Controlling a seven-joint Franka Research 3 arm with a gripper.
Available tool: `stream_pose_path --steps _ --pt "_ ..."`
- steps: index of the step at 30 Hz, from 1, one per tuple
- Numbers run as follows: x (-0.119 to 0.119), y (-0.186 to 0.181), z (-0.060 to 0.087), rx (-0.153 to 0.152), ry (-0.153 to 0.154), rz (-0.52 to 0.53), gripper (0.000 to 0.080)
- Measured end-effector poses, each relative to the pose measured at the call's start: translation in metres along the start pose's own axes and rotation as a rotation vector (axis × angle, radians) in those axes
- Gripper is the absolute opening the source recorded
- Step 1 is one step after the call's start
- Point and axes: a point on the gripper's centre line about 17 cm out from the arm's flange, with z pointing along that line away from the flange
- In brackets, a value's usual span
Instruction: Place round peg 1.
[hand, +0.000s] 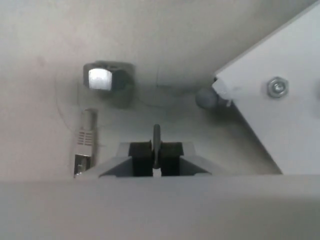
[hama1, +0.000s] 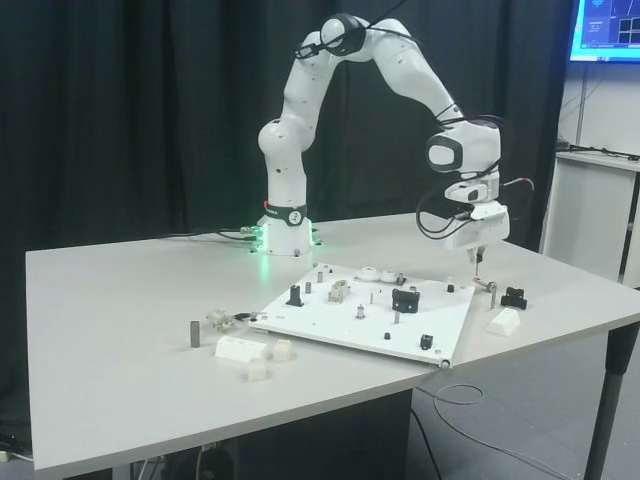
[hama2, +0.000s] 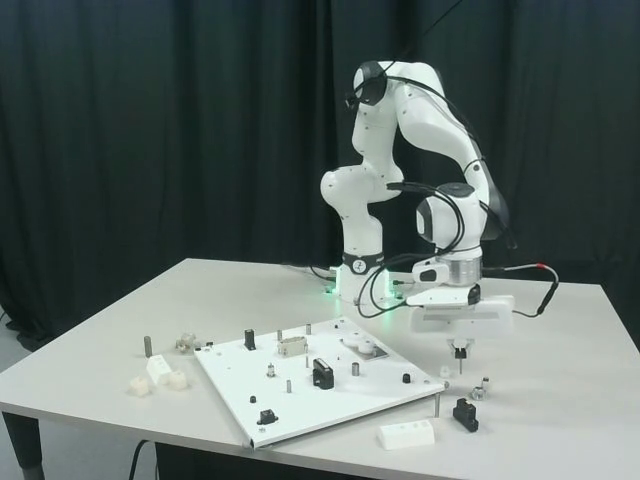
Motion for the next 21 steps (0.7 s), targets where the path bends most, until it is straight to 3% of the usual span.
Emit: stream_pose_path --steps 21 --pt "-0.016 -0.017 0.019 -0.009 0.01 0.002 0.0031"
